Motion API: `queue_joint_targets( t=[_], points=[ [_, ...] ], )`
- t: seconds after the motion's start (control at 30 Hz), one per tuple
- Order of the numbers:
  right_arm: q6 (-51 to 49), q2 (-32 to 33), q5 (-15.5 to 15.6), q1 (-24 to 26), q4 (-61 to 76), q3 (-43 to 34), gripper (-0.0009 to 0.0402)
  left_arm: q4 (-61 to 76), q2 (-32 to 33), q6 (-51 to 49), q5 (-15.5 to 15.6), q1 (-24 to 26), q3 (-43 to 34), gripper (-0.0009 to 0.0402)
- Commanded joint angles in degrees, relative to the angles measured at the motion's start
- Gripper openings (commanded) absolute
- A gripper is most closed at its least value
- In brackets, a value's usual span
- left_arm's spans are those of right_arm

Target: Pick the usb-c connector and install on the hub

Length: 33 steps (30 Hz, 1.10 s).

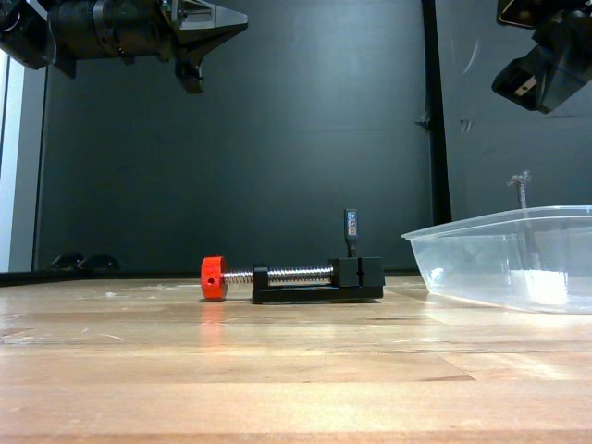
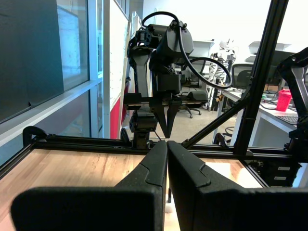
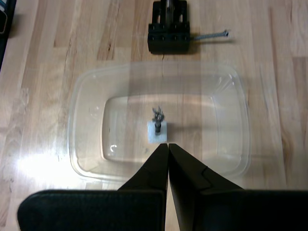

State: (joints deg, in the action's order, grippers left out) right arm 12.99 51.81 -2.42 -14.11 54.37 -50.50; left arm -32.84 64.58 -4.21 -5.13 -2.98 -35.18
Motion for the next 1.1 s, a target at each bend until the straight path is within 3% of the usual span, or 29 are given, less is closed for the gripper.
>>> queue_joint_targets(
  t=[0.03,0.6,1.1],
  points=[
    [0.7,0.04,-0.7,-0.31,0.46,0.0,0.0,0.0,0.02,0.02,0.0,-0.02,-0.02,0.0],
    [1.66,3.93,-1.07,-0.68,0.92,0.02,0.0008,0.0,0.02,0.02,0.0,-0.02,-0.02,0.0],
    [4.79,12.94,-1.09,-0.9,0.22,0.0,0.0162,0.0,0.02,0.02,0.0,-0.02,-0.02,0.0]
  ],
)
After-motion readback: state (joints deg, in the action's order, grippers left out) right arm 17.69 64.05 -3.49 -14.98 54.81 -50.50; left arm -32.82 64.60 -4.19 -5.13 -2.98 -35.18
